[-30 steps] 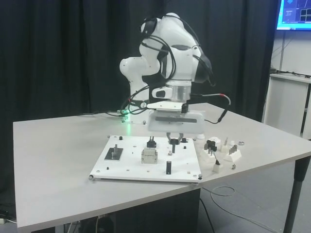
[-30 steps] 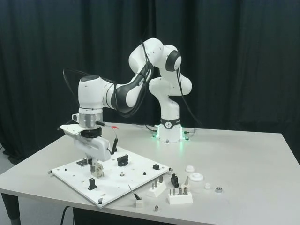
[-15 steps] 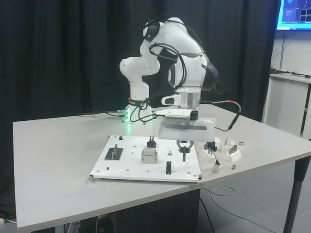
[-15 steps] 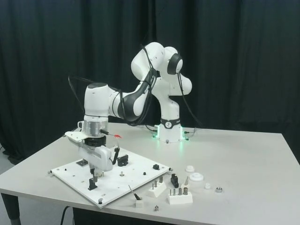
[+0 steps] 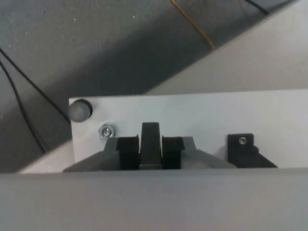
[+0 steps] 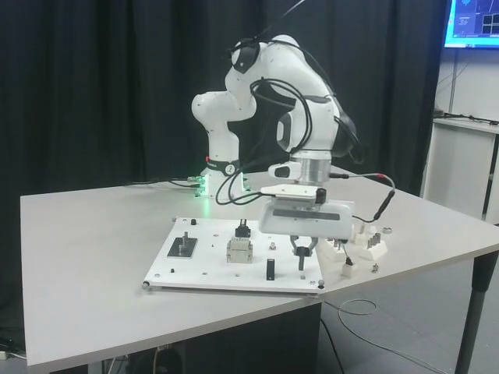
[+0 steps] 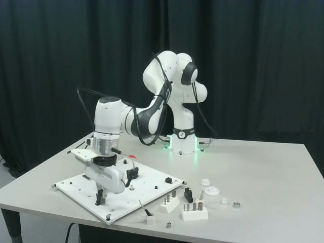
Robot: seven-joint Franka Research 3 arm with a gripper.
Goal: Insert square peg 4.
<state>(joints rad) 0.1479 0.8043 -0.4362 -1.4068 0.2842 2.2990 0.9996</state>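
Note:
My gripper (image 6: pixel 302 252) is shut on a dark square peg (image 6: pixel 302 266) and holds it upright just above the white board (image 6: pixel 209 269), near the board's front corner on the side of the white peg stands. In the wrist view the peg (image 5: pixel 149 137) sits between the two black fingers (image 5: pixel 127 150), over the board (image 5: pixel 192 113) close to its corner foot (image 5: pixel 79 110) and a nut (image 5: pixel 106 131). From the second room view, the gripper (image 7: pixel 103 193) hangs low over the board's near edge. The hole under the peg is hidden.
A black upright block (image 6: pixel 270 268) stands on the board just beside the gripper, also seen as the black block (image 5: pixel 243 143). A grey block (image 6: pixel 238 250) and a grey plate (image 6: pixel 184 246) sit further along. White peg stands (image 6: pixel 373 246) and loose parts (image 7: pixel 194 212) lie off the board.
The arm has carried the peg from the board's middle towards its front corner near the peg stands, and the gripper now sits lower.

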